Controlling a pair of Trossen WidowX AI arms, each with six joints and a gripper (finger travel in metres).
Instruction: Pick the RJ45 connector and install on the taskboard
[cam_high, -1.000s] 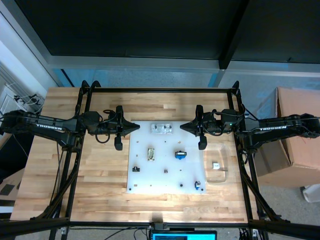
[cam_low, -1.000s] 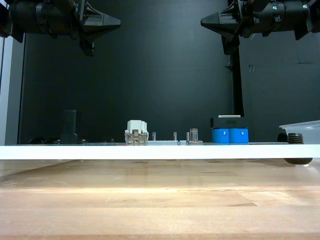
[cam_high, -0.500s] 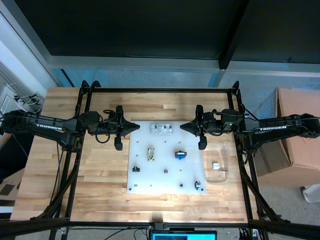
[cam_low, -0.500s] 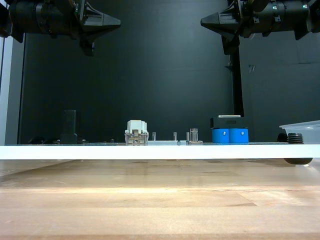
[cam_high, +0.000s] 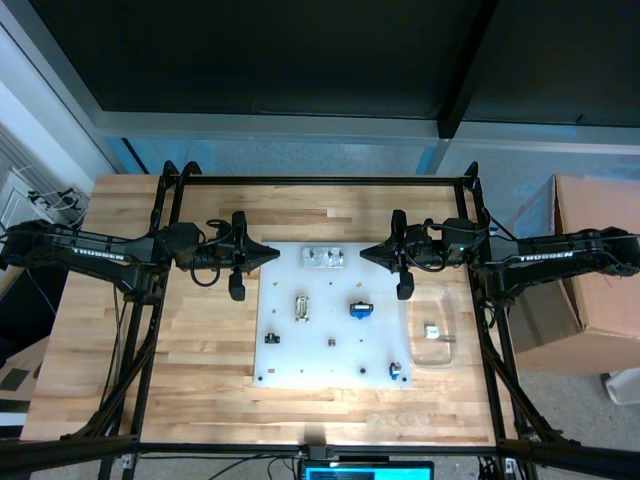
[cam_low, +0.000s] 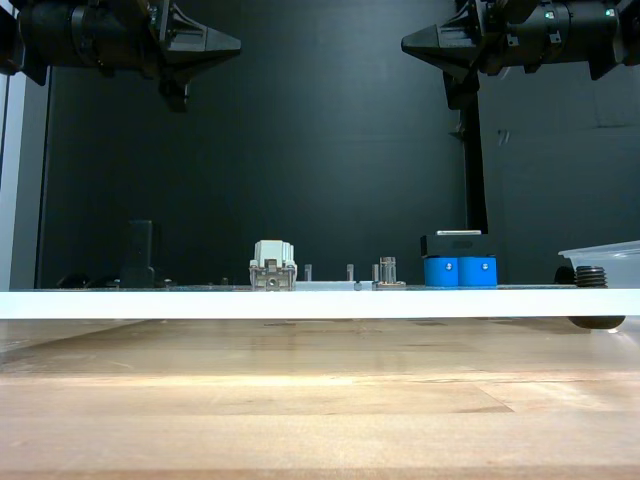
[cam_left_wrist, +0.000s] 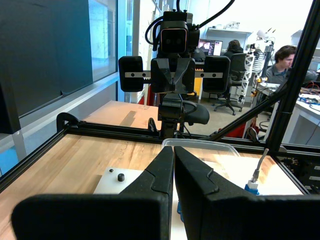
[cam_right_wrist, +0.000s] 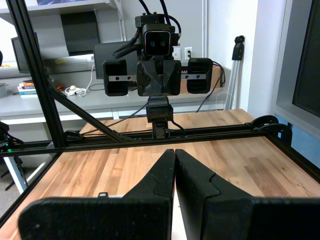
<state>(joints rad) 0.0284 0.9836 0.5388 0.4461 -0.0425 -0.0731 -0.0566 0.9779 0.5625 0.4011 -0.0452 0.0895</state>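
The RJ45 connector (cam_left_wrist: 256, 173) stands upright in the small blue jack (cam_left_wrist: 251, 188) at the white board's (cam_high: 300, 360) near right corner, its grey boot pointing up; how deep it sits I cannot tell. From above, a grey piece covers the jack (cam_high: 397, 371). The white block (cam_high: 432, 330) in the clear tray (cam_high: 442, 350) has nothing dark on it. My left gripper (cam_high: 275, 256) hangs shut and empty high over the board's far left edge. My right gripper (cam_high: 363, 253) hangs shut and empty high over the far right part, facing the left one.
The board also carries a blue fitting (cam_high: 360, 309), a pale connector block (cam_high: 301, 307) and a grey part (cam_high: 323, 257) at the back. A black frame (cam_high: 320, 181) rings the wooden table. A cardboard box (cam_high: 592, 270) stands off the right side.
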